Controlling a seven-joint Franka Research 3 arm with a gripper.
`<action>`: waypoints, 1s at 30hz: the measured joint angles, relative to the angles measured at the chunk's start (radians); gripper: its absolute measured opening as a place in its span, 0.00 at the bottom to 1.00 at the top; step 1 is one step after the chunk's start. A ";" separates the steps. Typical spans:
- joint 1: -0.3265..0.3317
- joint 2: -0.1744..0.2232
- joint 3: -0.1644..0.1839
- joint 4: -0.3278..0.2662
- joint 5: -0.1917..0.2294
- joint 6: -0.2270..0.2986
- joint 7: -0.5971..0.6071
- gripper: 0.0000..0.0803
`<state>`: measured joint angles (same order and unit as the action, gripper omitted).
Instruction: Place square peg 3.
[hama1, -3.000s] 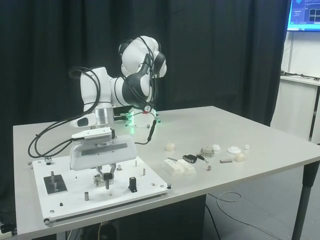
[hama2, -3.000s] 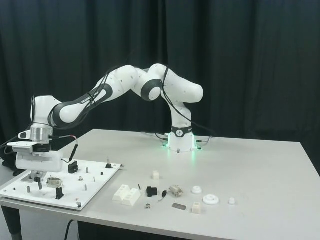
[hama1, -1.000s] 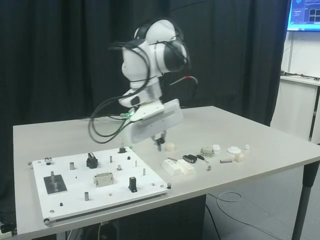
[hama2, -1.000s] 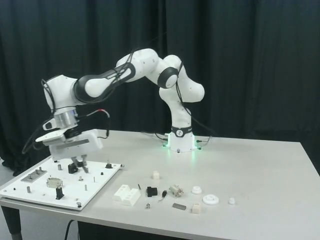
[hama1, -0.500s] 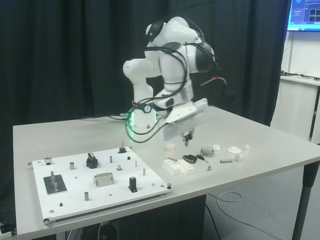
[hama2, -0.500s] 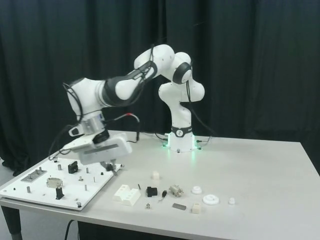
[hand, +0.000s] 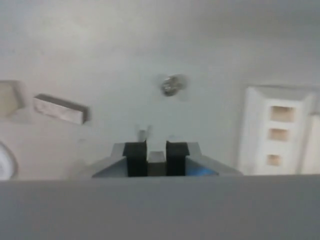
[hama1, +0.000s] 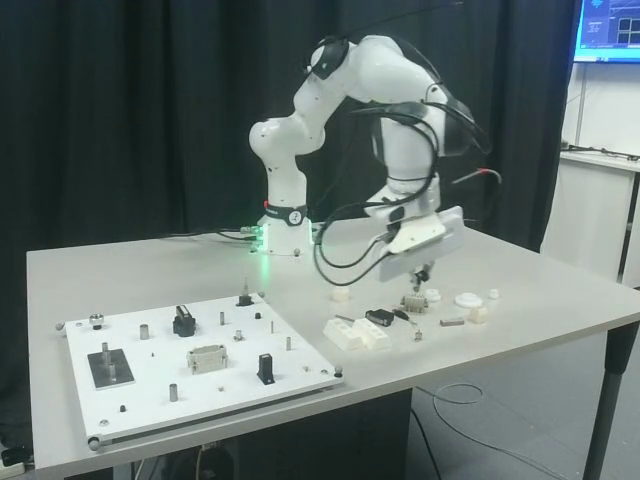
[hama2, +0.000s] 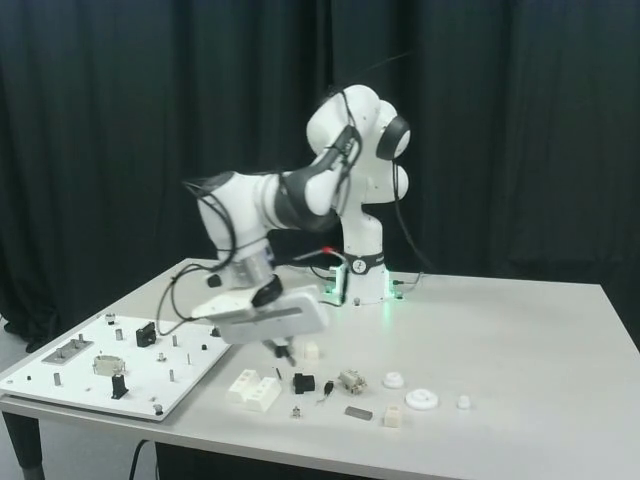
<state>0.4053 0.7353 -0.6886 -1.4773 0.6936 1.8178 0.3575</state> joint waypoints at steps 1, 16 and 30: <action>0.015 -0.004 0.000 -0.012 -0.001 0.011 0.011 0.10; 0.235 -0.084 0.002 -0.239 -0.020 0.236 0.163 0.10; 0.400 -0.143 0.003 -0.426 -0.037 0.500 0.268 0.10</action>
<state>0.8052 0.5919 -0.6859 -1.9037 0.6571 2.3177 0.6254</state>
